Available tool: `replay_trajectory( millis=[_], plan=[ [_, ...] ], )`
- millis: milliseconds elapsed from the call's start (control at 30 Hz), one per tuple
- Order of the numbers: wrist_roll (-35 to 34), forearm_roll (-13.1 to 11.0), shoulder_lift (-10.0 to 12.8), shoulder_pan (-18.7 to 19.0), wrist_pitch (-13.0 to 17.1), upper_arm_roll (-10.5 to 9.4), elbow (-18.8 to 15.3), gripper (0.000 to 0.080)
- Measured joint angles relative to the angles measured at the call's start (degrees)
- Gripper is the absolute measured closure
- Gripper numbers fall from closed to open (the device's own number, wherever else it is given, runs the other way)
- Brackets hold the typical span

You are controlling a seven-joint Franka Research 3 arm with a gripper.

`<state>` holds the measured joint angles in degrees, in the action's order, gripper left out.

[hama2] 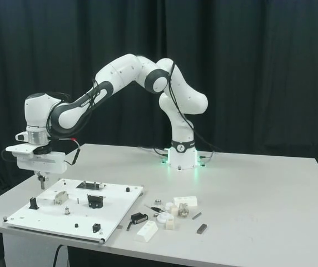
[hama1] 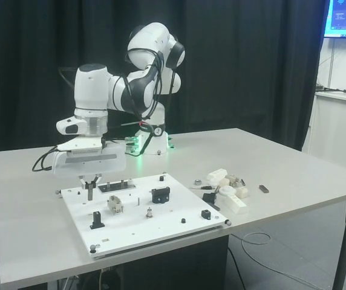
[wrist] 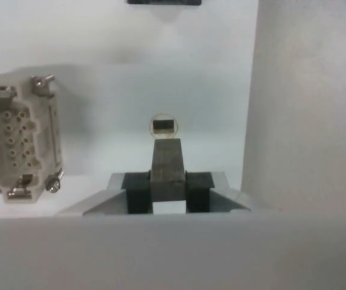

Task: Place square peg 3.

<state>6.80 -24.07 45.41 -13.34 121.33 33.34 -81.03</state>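
My gripper [wrist: 167, 194] is shut on a grey square peg [wrist: 167, 160] that points straight down from between the black pads. The peg's tip hangs a little above the white board [wrist: 179, 72], close to a small dark square hole [wrist: 163, 125] with a ring around it. In the first room view the gripper [hama1: 90, 183] holds the peg [hama1: 90, 193] over the board's [hama1: 161, 226] far left part. The second room view shows the gripper [hama2: 40, 178] and the peg [hama2: 41, 184] above the board's [hama2: 114, 214] back left corner.
A multi-pin connector [wrist: 19, 145] is mounted on the board near the hole, also seen as the connector [hama1: 115, 204]. Black fixtures [hama1: 161, 195] stand mid-board. Loose white parts [hama1: 227, 187] lie on the grey table [hama1: 294, 163] beside the board. The board's edge runs close to the hole.
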Motion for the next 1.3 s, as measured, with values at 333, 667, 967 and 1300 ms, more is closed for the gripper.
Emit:
replay_trajectory(
  millis=[333, 667, 967, 1300],
  plan=[
    [-0.16, 0.02, -0.13, 0.19, 0.02, 0.58, 0.0, 0.0689],
    [-0.6, 0.02, -0.12, 0.19, 0.52, 0.73, 0.0, 0.0689],
    [-0.79, 0.02, -0.12, 0.19, 0.79, 0.73, 0.0, 0.0689],
    [-0.85, 0.02, -0.12, 0.19, 0.96, 0.73, 0.0, 0.0689]
  ],
)
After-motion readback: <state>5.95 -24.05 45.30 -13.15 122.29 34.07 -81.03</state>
